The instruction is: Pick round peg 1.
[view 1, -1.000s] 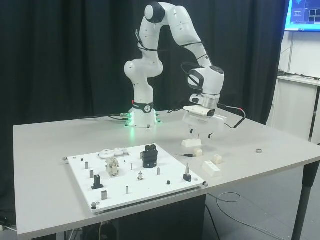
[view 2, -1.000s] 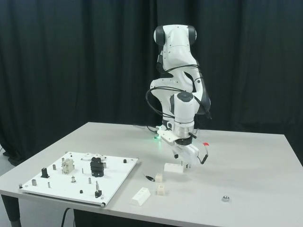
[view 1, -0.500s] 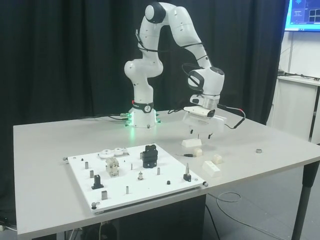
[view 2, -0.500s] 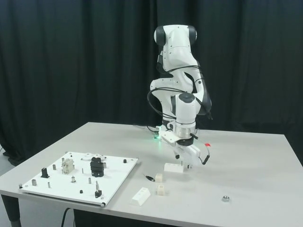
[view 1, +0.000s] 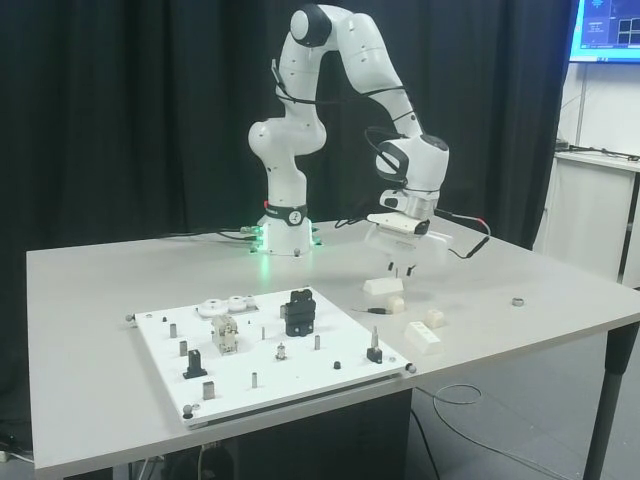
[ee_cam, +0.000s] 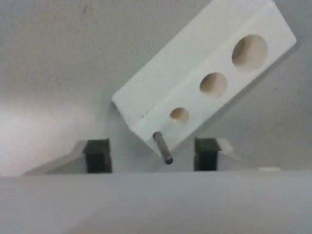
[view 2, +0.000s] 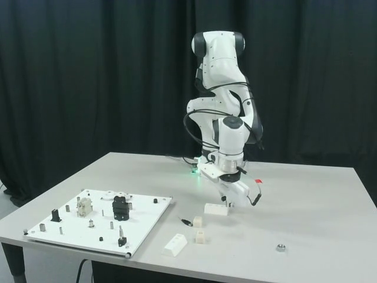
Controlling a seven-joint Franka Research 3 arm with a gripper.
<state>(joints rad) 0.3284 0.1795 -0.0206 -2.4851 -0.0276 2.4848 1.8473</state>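
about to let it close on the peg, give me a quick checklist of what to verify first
1. Round peg stands in the smallest hole of the white holder block: ok.
2. Peg lies between the two black fingertips: ok, though nearer one side.
3. Pincer open wide enough to pass the peg: ok.
4. Pincer low enough around the peg shaft: cannot tell; the room views show it just above the block.
5. The other three holes in the block are empty: ok.
6. Nothing else near the block: ok, small white parts sit apart.

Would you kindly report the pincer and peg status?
Pincer open, above white holder block. Round peg upright in smallest hole, between the fingers, ungrasped. Nothing in the way.
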